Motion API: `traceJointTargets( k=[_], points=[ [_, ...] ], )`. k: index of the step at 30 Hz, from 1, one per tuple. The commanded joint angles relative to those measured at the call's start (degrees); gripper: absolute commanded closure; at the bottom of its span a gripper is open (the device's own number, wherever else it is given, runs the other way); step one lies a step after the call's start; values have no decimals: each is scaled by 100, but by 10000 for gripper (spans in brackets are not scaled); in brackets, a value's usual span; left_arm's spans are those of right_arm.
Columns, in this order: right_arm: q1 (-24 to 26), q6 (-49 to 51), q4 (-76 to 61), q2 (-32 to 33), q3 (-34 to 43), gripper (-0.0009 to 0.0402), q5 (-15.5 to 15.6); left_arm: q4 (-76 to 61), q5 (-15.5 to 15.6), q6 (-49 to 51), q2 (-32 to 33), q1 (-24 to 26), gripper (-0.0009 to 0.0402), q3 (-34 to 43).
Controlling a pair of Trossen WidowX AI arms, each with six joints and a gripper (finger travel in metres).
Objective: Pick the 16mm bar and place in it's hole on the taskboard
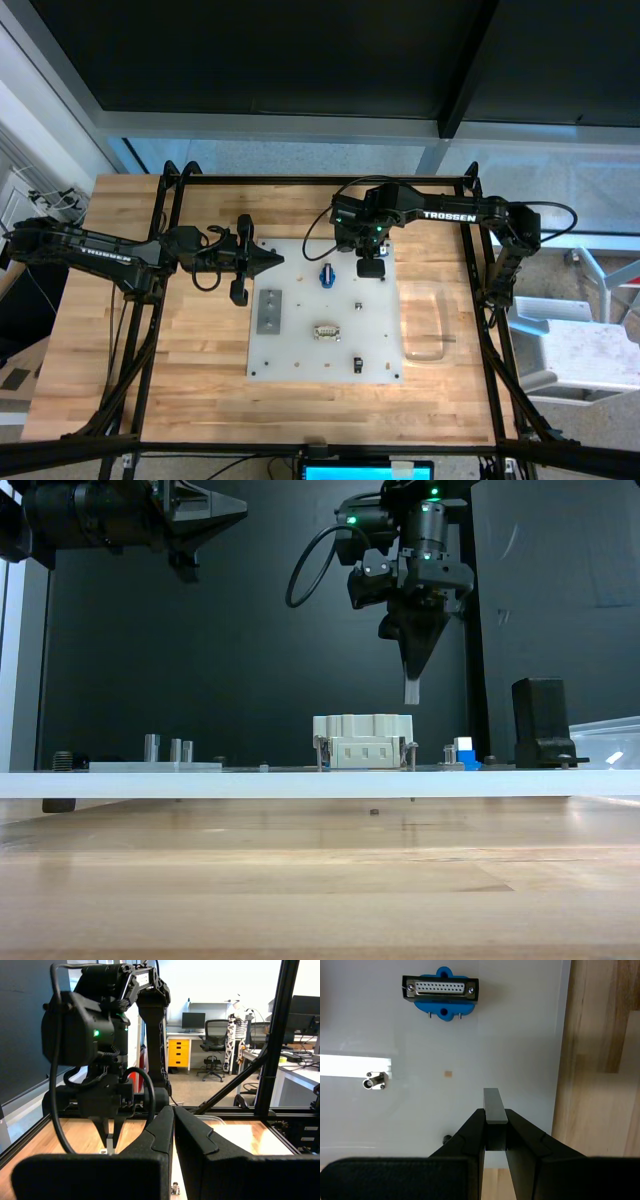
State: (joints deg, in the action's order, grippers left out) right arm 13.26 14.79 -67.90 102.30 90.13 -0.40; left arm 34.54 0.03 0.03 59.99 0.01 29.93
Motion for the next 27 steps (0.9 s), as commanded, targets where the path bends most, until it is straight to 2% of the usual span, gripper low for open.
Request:
traceJointTargets(
  k=[1,9,27],
  points=[
    [107,125,-2,33,7,392,2,0,-2,-2,0,0,393,2],
    [391,289,-2,33,7,392,0,2,-2,-2,0,0,393,2],
    [400,376,4,33,7,392,-4,2,-2,0,0,0,393,2]
  ],
)
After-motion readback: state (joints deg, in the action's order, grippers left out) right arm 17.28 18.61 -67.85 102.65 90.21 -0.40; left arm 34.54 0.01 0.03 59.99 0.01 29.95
